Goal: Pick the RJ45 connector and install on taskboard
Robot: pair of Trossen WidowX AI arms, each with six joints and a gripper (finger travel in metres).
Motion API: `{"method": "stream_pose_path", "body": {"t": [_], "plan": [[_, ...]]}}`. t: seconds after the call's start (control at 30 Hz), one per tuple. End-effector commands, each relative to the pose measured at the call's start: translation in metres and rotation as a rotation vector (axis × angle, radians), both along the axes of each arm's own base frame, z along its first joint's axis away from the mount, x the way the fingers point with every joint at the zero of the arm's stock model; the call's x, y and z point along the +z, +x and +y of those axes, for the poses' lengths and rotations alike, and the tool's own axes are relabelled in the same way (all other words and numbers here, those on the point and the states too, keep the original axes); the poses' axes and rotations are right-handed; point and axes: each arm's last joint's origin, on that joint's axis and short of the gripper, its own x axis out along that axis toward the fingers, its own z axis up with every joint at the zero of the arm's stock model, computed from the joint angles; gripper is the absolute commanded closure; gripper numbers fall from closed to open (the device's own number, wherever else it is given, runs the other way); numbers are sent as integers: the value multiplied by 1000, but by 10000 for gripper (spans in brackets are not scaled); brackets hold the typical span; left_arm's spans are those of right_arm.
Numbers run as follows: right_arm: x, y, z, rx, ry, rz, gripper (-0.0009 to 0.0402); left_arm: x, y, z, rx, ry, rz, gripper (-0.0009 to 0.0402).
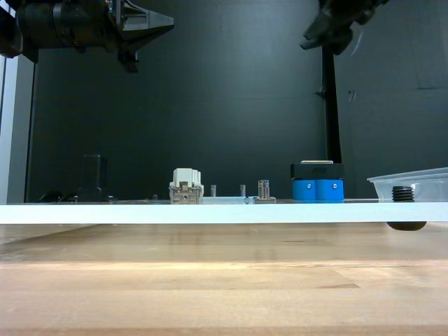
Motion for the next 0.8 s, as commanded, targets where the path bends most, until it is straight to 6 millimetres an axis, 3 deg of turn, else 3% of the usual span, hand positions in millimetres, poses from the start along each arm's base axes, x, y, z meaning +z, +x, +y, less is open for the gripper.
{"method": "stream_pose_path", "body": {"t": [0.03,0.37,0.57,0.8], "plan": [[-3,2,-7,15,-8,-90,312,0,0,0,0,0,0,393],[-14,9,-28,-1,-5,-309,362,0,0,0,0,0,0,393],[-20,11,-29,4,-3,-445,396,0,0,0,0,0,0,393],[-27,8,-28,33,8,-541,393,0,0,0,0,0,0,393]]}}
